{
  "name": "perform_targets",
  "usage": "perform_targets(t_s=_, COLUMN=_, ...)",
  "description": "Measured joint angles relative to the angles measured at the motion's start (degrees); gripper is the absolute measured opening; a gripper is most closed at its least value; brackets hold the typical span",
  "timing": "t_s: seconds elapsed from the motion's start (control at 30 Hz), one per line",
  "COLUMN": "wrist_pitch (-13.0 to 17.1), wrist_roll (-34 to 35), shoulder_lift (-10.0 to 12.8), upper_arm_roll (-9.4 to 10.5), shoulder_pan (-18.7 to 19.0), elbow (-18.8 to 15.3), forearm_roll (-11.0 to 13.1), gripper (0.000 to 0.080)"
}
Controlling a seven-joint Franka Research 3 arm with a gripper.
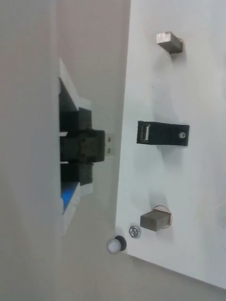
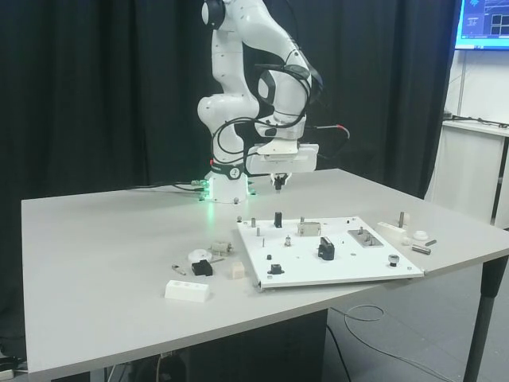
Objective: Place USB.
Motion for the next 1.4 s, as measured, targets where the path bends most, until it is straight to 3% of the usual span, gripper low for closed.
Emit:
perform_targets(t_s=0.4, wrist_pitch=1.48, wrist_roll=-0.02, shoulder_lift=0.00, upper_arm_roll=-0.01, shoulder_pan=-0.64, elbow=0.08, forearm_roll=-0.98, gripper=0.0139)
perform_targets(t_s=0.8, wrist_pitch=7.22, wrist_roll=-4.17, shoulder_lift=1.07, upper_arm_roll=-0.53, shoulder_pan=-2.65, elbow=0.73, forearm_roll=-5.02, gripper=0.0139)
perform_targets(t_s=1.07, wrist_pitch=11.30, wrist_roll=-8.99, shoulder_lift=4.06, upper_arm_roll=-2.73, shoulder_pan=-4.39, elbow=2.93, forearm_roll=-7.33, gripper=0.0139)
perform_targets(t_s=1.4, wrist_pitch=15.97, wrist_roll=-18.17, shoulder_lift=9.82, upper_arm_roll=-6.73, shoulder_pan=-7.98, elbow=6.91, forearm_roll=-8.73, gripper=0.0139)
